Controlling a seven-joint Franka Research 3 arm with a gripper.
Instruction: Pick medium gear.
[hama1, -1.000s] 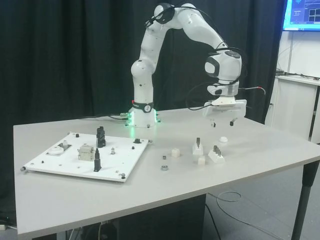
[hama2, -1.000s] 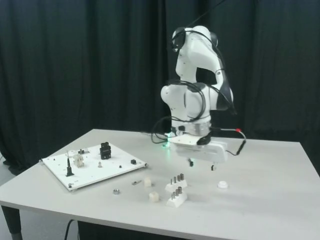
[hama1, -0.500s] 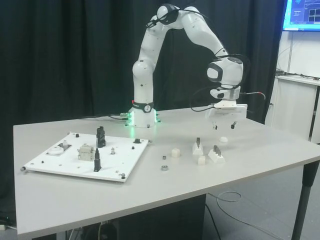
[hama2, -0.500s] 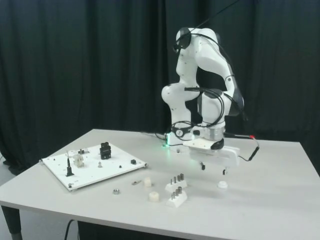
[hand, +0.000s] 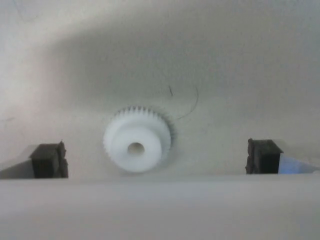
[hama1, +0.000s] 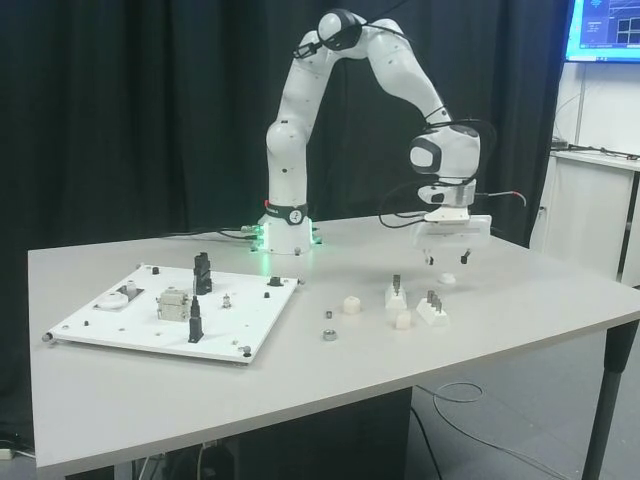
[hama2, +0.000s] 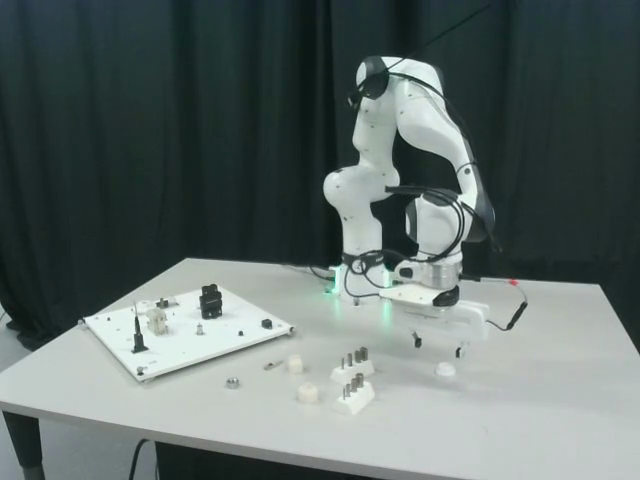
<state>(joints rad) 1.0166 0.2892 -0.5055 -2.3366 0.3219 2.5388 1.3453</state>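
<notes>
On the grey table (hama1: 520, 300), beyond the two white pin blocks (hama1: 432, 312) as seen from the assembly board (hama1: 170, 315), the medium gear (hand: 137, 145) lay flat. In my wrist view it was a white toothed disc with a raised hub and a small round bore at its middle, its teeth fine and even round the rim. In the first room view I saw it only as a small white disc (hama1: 446, 278), and in the second room view likewise (hama2: 444, 370).

Compared with a second before, the arm had swung further from the board and come lower: the gripper (hama1: 448, 259), which had hung above and short of the gear, now stood right over it, just above the table. The gear and the blocks had not moved.

The fingers were spread wide, with nothing between them but the gear. One black fingertip (hand: 48, 160) stood to one side of the gear and the other (hand: 261, 156) well apart on the opposite side; the gear sat nearer the first and touched neither. In the second room view the gripper (hama2: 439, 345) hung just above the gear.
</notes>
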